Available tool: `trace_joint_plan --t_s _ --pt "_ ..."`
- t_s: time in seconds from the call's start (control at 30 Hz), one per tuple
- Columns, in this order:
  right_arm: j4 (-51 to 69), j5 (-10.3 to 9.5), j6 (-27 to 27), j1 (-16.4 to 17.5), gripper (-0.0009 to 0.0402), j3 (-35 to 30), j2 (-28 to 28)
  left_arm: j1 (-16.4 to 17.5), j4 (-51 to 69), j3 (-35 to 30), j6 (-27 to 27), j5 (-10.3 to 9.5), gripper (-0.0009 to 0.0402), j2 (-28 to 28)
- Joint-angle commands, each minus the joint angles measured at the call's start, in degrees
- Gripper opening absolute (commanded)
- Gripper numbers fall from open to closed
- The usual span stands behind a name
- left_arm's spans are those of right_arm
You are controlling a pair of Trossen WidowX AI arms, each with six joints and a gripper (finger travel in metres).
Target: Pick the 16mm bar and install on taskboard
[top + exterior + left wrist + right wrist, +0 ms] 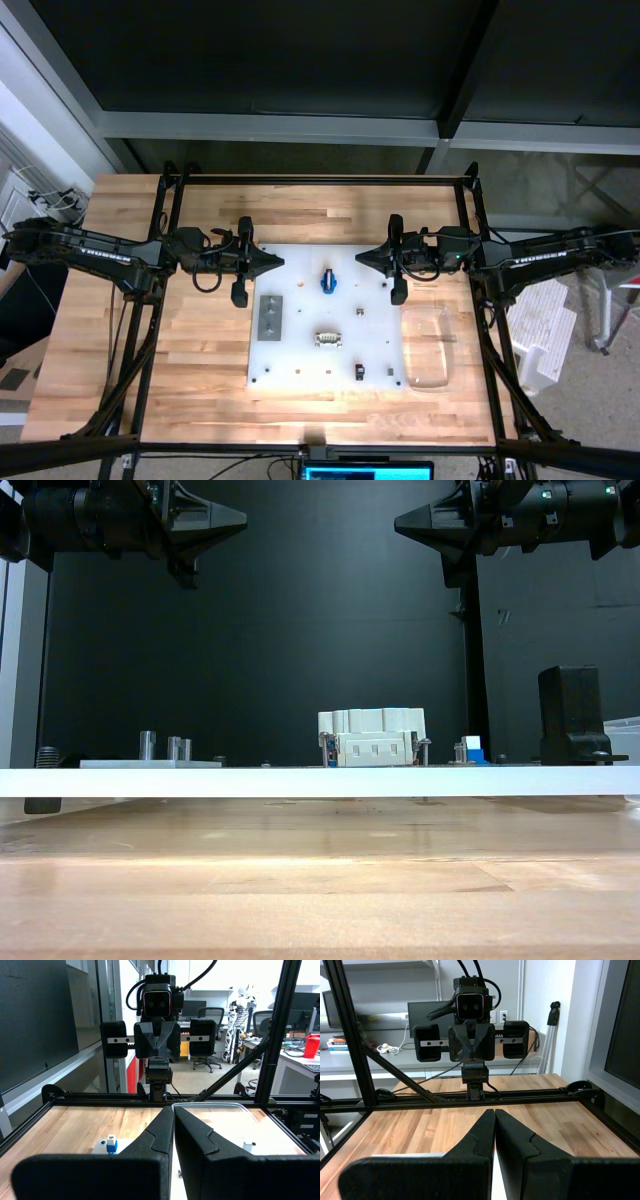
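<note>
The white taskboard (300,350) lies flat in the middle of the table, its front edge (300,781) level in the low view. It carries a grey metal block (271,317), a blue knob (329,282) and a white connector (327,342). I cannot pick out the 16mm bar in any view. My left gripper (278,262) hovers shut and empty above the board's far left corner. My right gripper (361,257) hovers shut and empty above the far edge, facing it. Both wrist views show the fingers (160,1132) (481,1132) pressed together.
A clear plastic tray (427,347) sits on the wood just right of the board. A black boxy connector (572,715) stands near the board's front right. Short metal pegs (147,744) rise from the grey block. A black frame (320,180) borders the table.
</note>
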State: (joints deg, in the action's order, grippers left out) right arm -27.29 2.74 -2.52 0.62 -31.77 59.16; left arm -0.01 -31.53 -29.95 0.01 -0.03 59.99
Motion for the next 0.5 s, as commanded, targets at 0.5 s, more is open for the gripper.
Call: trace_joint_plan --t_s 0.5 --pt "-0.02 -0.83 0.04 0.00 0.0000 -0.31 -0.02 0.00 0.00 0.00 0.00 0.00 0.0000 0.02"
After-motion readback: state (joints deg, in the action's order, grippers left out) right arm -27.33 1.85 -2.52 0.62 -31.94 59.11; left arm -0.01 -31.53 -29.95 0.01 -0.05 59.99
